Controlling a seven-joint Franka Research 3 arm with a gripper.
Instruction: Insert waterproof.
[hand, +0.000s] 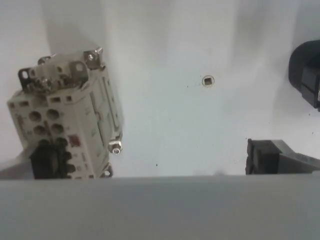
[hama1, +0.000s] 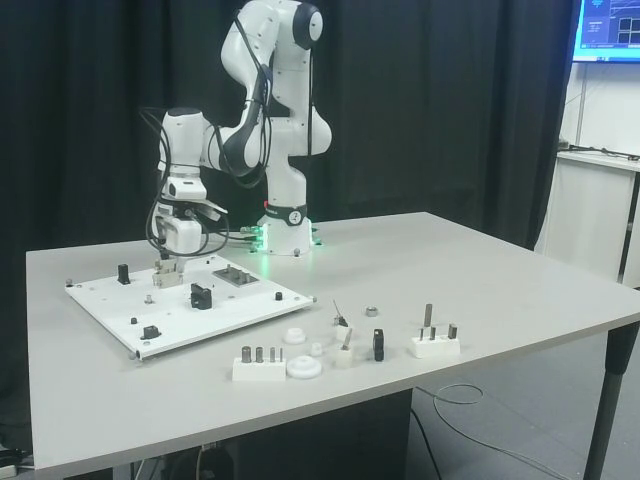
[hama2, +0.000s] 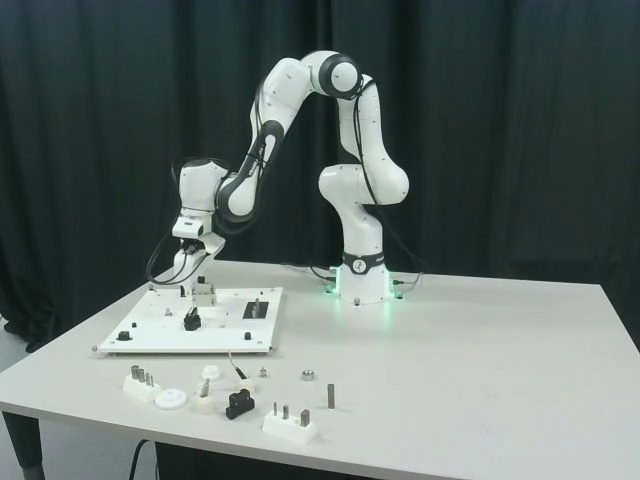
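The plug, a blocky white connector with rows of round holes and small metal ears and screws, stands on the white board on the grey counter, right under the pincer. It looks rigid and light, with hard, smooth plastic sides that could slip, so the flat long sides seem the best place to take hold, clear of the metal ears. Whether the pincer is released or clenched on it, I cannot tell.

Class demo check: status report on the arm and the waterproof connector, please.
Gripper low over white board, fingers at the connector. Waterproof connector on board. Nothing in the way.
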